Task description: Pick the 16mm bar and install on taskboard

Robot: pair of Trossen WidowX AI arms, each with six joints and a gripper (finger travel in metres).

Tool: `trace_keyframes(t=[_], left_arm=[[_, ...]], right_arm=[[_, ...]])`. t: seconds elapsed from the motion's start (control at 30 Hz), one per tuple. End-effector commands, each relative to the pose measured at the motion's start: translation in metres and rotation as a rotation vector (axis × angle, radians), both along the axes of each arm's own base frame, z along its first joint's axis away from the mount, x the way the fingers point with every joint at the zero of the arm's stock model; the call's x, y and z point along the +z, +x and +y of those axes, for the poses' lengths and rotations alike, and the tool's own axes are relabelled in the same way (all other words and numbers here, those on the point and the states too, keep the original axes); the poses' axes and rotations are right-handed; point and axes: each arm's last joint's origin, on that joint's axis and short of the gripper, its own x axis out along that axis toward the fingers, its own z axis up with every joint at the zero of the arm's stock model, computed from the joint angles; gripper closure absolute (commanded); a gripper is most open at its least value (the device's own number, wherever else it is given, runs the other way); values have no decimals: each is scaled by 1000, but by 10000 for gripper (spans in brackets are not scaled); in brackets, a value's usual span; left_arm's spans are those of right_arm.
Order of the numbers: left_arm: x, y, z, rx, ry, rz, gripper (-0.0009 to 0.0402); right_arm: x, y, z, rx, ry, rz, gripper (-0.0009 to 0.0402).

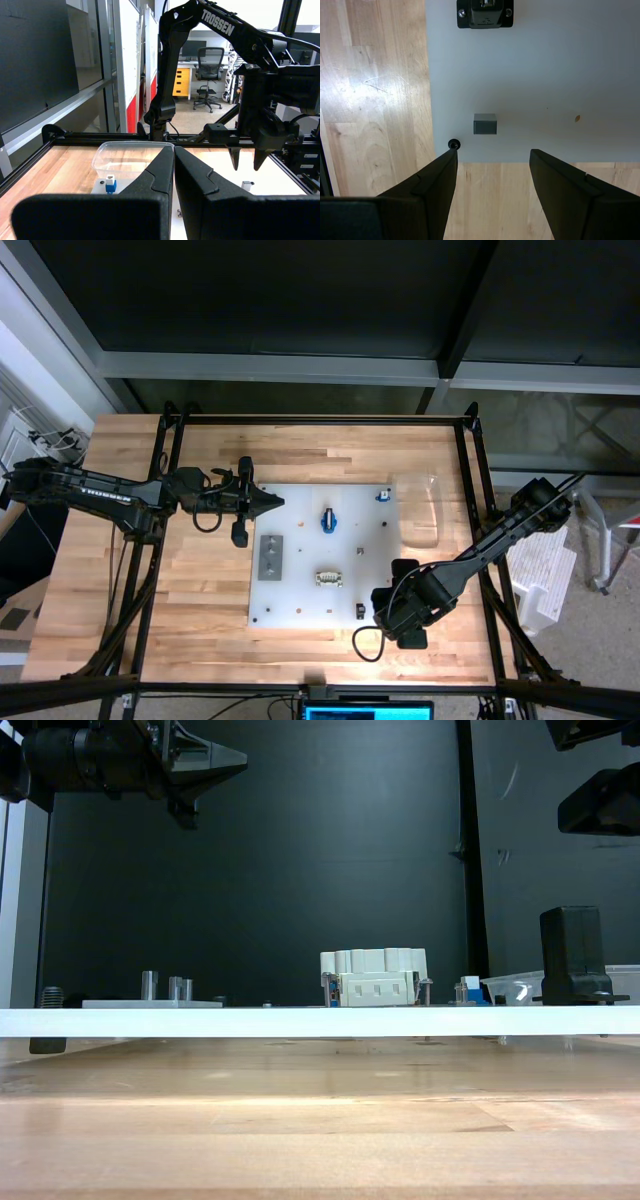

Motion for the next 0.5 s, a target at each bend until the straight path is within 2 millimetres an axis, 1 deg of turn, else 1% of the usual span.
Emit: trace_keyframes(t=[0.03,0.13,0.27,0.37,0.5], left_arm=[[0,0,0,0,0,0,393],[0,0,0,0,0,0,393],[0,0,0,0,0,0,393],[0,0,0,0,0,0,393],[0,0,0,0,0,0,393]], right_arm=[[3,-1,-1,-1,1,-14,208],[7,0,-3,-7,2,-38,225],[17,4,-16,-22,8,-123,268],[26,8,-32,-37,38,-187,311],[39,13,-58,-57,53,-269,369]])
